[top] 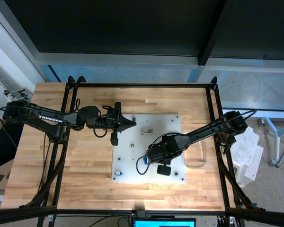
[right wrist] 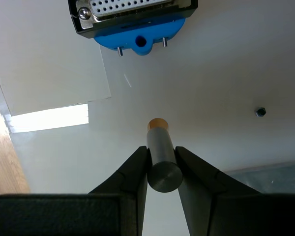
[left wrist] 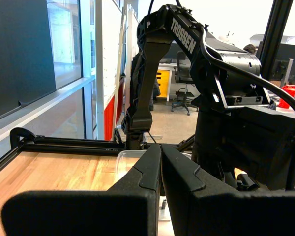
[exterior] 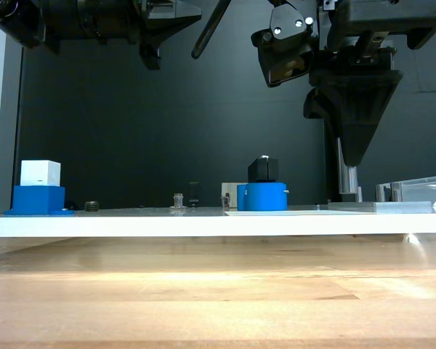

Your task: Pick the 16mm cylinder and install on the taskboard

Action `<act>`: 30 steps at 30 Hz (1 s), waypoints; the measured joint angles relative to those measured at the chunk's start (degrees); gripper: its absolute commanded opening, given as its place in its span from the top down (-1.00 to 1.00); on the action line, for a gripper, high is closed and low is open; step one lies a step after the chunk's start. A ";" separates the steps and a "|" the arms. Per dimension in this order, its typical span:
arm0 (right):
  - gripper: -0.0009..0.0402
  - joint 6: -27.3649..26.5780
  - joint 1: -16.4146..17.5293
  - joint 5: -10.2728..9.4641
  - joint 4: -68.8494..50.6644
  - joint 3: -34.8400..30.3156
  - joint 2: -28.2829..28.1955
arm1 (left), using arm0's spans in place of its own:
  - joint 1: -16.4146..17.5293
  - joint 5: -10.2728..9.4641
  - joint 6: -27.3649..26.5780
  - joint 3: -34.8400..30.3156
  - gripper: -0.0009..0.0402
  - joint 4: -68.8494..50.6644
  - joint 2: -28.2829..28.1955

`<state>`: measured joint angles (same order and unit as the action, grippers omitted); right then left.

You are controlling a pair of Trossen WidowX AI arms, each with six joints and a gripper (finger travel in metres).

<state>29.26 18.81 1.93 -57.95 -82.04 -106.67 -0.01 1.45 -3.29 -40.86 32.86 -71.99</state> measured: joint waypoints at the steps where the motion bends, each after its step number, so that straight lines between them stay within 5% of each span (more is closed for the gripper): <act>1: 0.94 0.00 0.00 0.00 0.22 0.00 -0.22 | 0.00 0.02 0.00 0.00 0.96 0.00 0.00; 30: 0.94 -0.17 -0.07 0.15 1.29 0.24 -1.62 | 0.00 0.02 0.00 0.02 0.96 -0.04 0.00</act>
<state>29.08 18.74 2.09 -56.66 -81.80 -108.29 -0.01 1.48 -3.29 -40.84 32.82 -71.99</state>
